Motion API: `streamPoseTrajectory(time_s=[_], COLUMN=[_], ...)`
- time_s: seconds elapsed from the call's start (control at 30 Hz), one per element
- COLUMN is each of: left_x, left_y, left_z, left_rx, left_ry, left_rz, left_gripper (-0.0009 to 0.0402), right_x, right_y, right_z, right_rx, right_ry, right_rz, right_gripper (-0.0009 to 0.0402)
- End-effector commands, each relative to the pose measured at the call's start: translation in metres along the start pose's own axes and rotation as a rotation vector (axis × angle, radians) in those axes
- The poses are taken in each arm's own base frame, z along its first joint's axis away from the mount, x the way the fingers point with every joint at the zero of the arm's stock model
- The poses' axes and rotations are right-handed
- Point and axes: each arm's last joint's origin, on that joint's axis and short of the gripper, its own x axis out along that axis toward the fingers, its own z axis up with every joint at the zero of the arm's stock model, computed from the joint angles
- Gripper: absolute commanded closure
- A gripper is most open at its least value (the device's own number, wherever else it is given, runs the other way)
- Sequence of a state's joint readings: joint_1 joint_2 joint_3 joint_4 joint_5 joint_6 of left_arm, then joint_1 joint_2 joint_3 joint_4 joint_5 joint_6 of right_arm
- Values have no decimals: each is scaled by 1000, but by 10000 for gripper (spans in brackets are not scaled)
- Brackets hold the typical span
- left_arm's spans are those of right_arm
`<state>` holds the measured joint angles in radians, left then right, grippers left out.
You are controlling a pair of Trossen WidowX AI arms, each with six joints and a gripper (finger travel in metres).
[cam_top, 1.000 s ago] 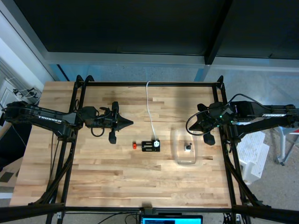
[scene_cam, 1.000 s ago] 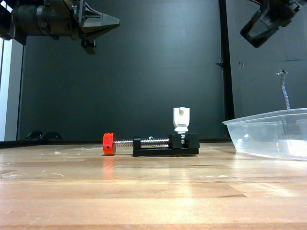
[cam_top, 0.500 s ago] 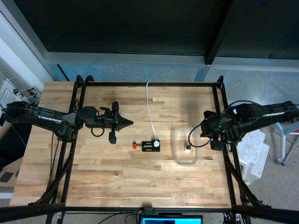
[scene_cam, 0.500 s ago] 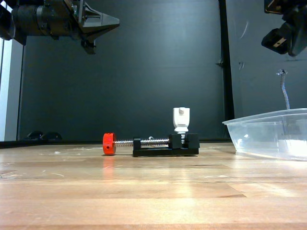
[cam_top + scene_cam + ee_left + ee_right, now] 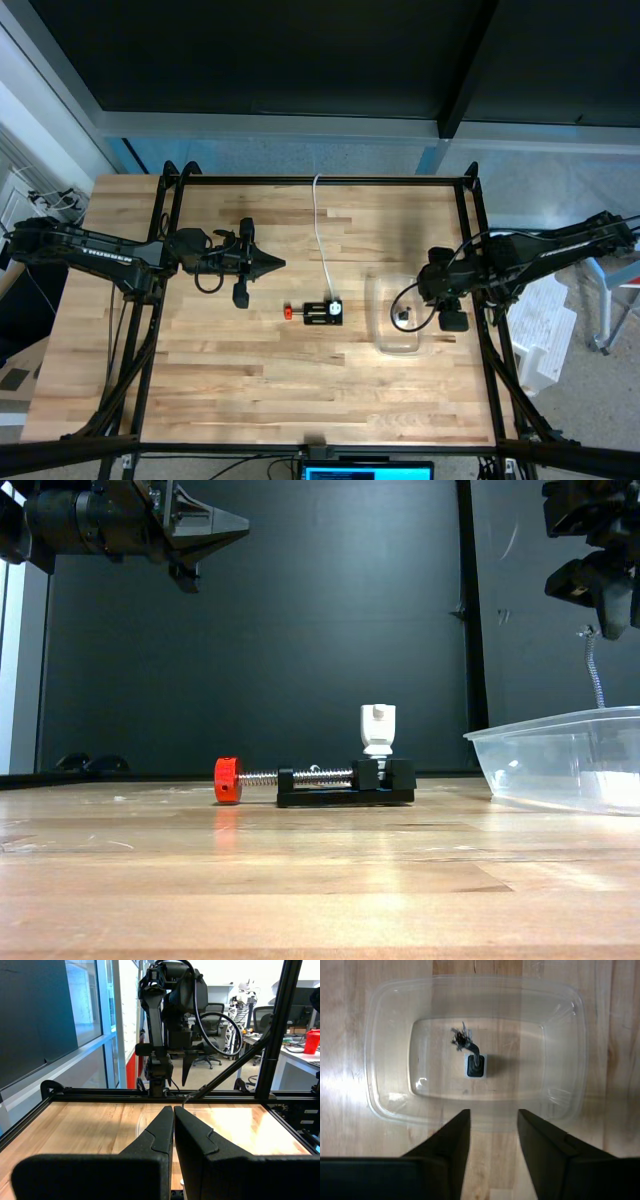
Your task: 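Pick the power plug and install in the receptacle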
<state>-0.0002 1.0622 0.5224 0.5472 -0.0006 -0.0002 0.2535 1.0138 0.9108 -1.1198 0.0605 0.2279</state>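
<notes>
Left gripper [image 5: 173, 1110] (closed) hangs aloft, right gripper [image 5: 492, 1114] spread over probable plug [image 5: 476, 1066].

Seeing a clear plastic tray [image 5: 390, 345] resting on the wooden counter [image 5: 250, 370], right of centre; black frame [image 5: 320, 181] bordering the counter, blue-lit screen [image 5: 366, 471] at its near edge.

R gripper [image 5: 492, 1113] fingers apart above power plug [image 5: 476, 1070] in clear tray [image 5: 374, 1085].

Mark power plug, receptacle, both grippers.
power plug [image 5: 476, 1071], right wrist view, black body, in clear tray [image 5: 387, 1060]
receptacle [image 5: 377, 723], low view, white socket block
right gripper [image 5: 492, 1115], right wrist view, between open fingertips, over clear tray
left gripper [image 5: 173, 1109], left wrist view, shut fingertips, parked high, left side
</notes>
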Motion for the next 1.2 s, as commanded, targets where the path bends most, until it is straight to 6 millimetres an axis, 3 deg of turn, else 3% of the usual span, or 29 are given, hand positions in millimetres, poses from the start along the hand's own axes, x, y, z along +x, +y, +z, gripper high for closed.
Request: streamPoseTrajectory(time_s=[0.03,0.4,0.77,1.2], left_x=[0,0,0,0], left_y=[0,0,0,0], left_z=[0,0,0,0], left_rx=[0,0,0,0], left_ry=[-1,-1,-1,-1], left_rz=[0,0,0,0], left_gripper=[393,393,393,393], right_x=[7,35,64,78], right_y=[2,7,12,15], right_z=[3,12,11,14], right_rx=[6,42,27,38], right_ry=[2,32,8,20], right_rz=[1,-6,0,-13], right_gripper=[214,148,146,146])
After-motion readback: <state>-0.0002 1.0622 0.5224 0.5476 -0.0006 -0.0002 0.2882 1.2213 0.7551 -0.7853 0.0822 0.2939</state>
